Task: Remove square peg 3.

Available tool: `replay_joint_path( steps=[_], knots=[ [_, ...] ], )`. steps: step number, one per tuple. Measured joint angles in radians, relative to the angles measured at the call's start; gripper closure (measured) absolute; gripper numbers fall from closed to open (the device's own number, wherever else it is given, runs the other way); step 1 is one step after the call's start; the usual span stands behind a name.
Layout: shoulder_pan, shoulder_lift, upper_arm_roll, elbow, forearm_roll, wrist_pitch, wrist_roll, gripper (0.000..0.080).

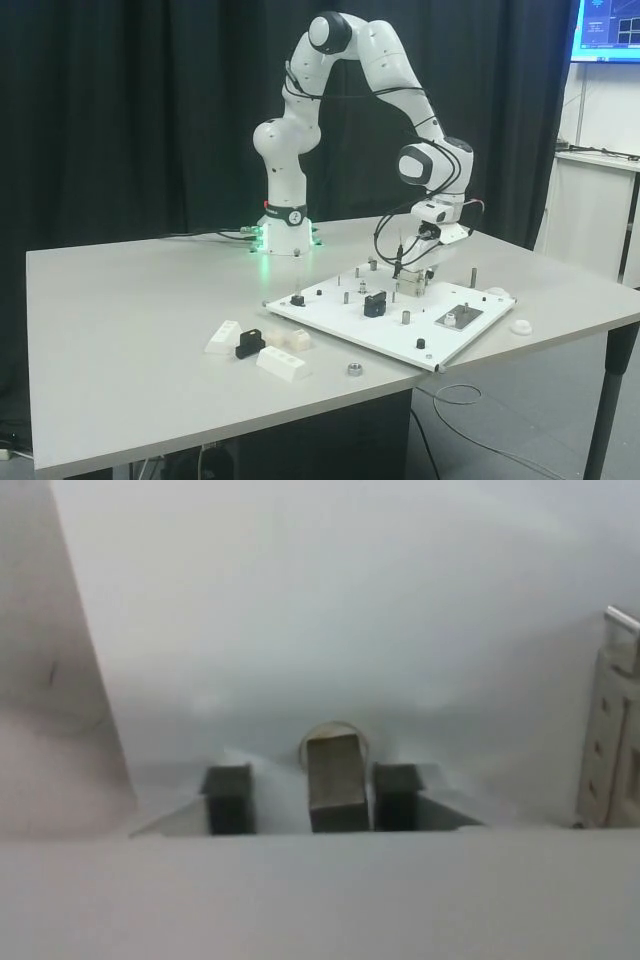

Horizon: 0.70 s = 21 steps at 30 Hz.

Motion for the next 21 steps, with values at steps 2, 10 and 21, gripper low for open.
replay_joint_path(
  steps=[2, 10, 21],
  knots=[
    [-0.005, 0.0, 0.002, 0.0, -0.001, 0.002, 0.0, 0.042],
    [-0.021, -0.001, 0.009, 0.0, -0.001, 0.005, -0.009, 0.058],
    [-0.022, -0.001, 0.01, 0.0, 0.002, 0.005, -0.009, 0.0689]
  ],
)
